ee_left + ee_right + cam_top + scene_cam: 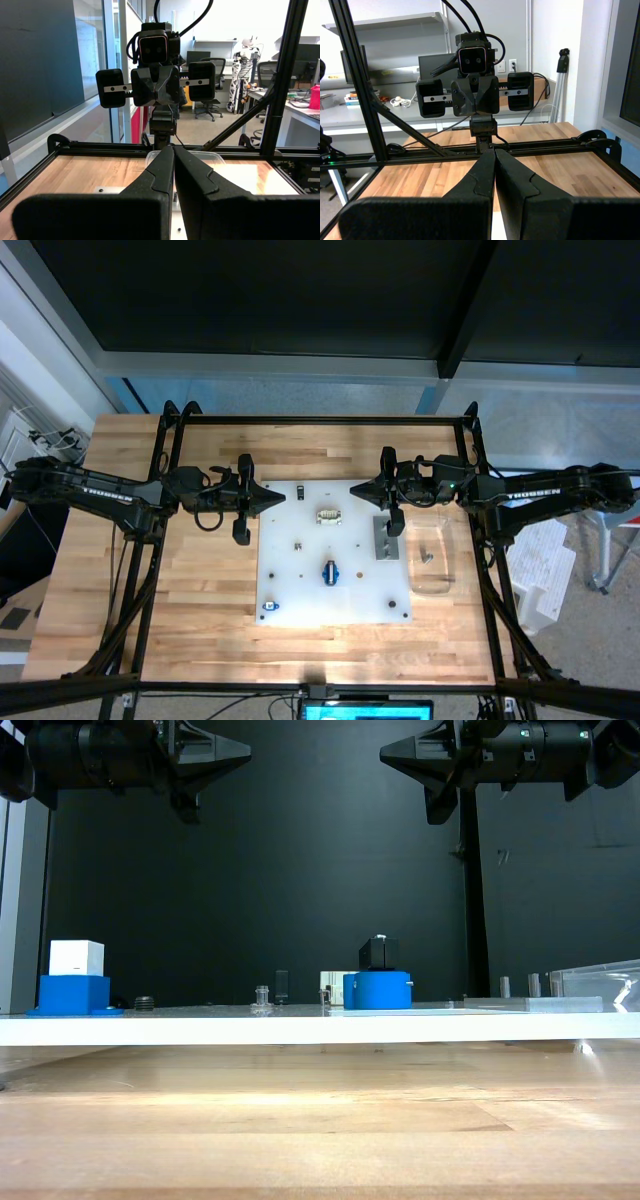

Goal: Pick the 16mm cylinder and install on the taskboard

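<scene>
The white taskboard lies flat in the middle of the wooden table, its near edge filling the low view. A small metallic cylinder lies in a clear plastic tray just right of the board. My left gripper hovers shut and empty over the board's far left corner, high above it. My right gripper hangs shut and empty over the far right part, facing the left one. In both wrist views the fingers meet.
On the board stand a grey metal block, a blue part, a white connector and a blue base with a white cube. A black frame rail runs along the table's far edge.
</scene>
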